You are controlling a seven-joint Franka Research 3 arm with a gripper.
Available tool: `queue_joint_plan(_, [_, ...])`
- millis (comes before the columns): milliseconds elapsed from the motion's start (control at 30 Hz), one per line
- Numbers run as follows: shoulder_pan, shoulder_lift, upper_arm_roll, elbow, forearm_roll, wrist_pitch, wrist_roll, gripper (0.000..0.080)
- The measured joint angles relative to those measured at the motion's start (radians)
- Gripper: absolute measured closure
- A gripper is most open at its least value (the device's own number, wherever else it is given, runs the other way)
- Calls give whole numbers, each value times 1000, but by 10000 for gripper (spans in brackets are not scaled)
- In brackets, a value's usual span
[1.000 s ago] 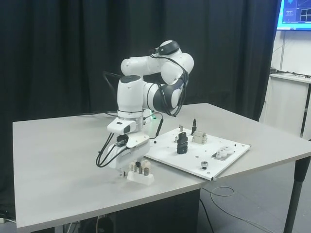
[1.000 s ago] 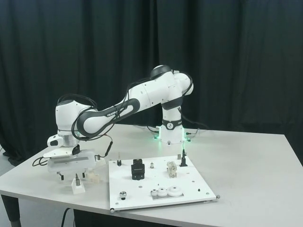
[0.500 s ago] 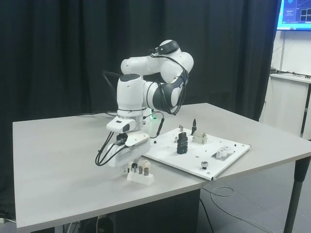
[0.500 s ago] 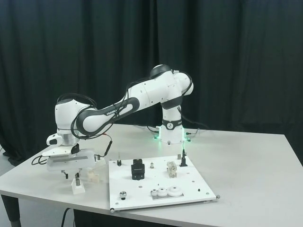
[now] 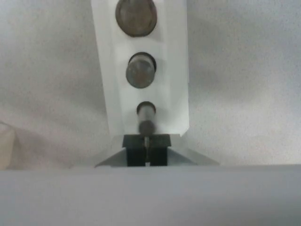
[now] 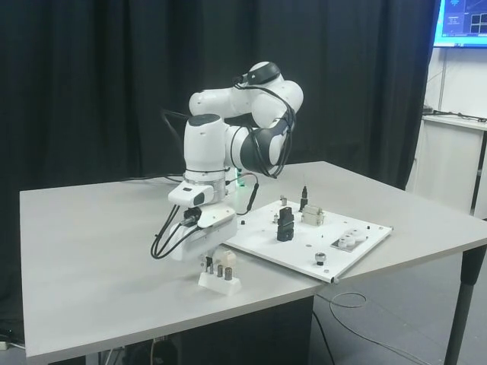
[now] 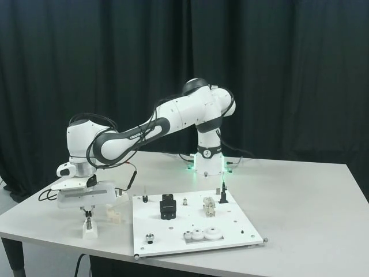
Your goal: Pick round peg 1.
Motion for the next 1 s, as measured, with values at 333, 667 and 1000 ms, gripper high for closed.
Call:
queue_joint_plan(333, [-1,0,-2,7,-7,-7,7,786])
queue_joint_plan(667, [0,-4,-29,20,-23,-53,28,786])
queue_joint_plan(1000, [3,-4,-92,35,-33,-146,42,789])
